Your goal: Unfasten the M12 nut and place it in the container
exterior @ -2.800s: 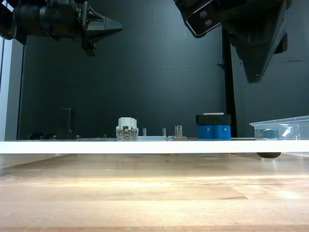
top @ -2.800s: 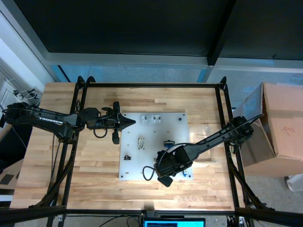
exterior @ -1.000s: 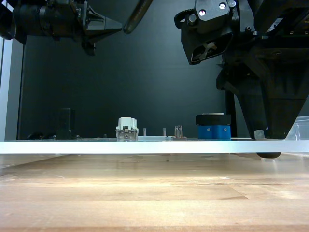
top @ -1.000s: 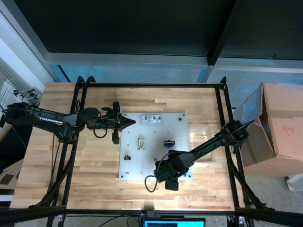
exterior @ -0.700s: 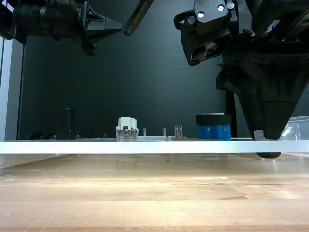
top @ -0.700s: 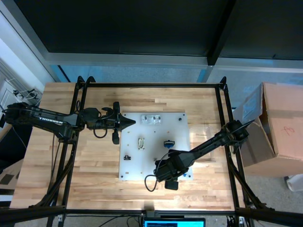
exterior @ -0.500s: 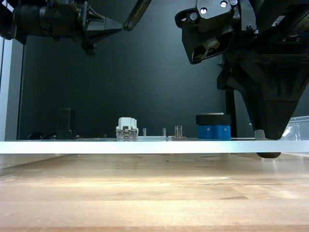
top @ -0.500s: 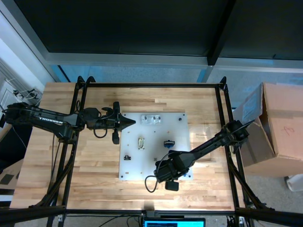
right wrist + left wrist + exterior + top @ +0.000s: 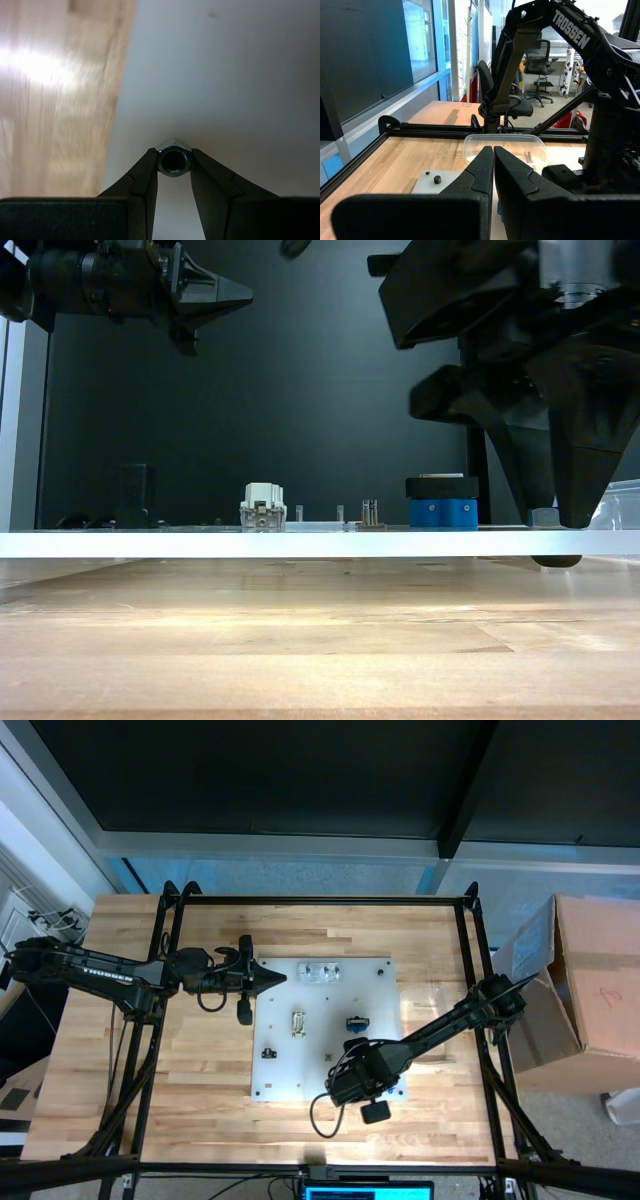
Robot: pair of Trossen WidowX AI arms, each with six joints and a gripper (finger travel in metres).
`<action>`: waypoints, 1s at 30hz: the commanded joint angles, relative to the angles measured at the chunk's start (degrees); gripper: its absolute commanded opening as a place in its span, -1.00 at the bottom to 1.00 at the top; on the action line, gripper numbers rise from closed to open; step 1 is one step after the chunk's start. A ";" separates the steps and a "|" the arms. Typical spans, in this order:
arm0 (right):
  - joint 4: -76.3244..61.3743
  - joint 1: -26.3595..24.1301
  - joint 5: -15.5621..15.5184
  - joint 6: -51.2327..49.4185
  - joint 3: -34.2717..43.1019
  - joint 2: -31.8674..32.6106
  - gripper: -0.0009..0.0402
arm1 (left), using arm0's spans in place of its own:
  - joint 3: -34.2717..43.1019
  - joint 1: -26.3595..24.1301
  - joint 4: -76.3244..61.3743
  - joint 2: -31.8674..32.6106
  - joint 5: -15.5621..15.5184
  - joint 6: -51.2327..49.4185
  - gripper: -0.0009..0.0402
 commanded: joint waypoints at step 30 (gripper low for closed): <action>-0.20 -0.11 -0.15 -56.87 -0.02 -0.09 -0.70 | 0.02 0.02 0.00 0.00 0.02 0.02 -0.96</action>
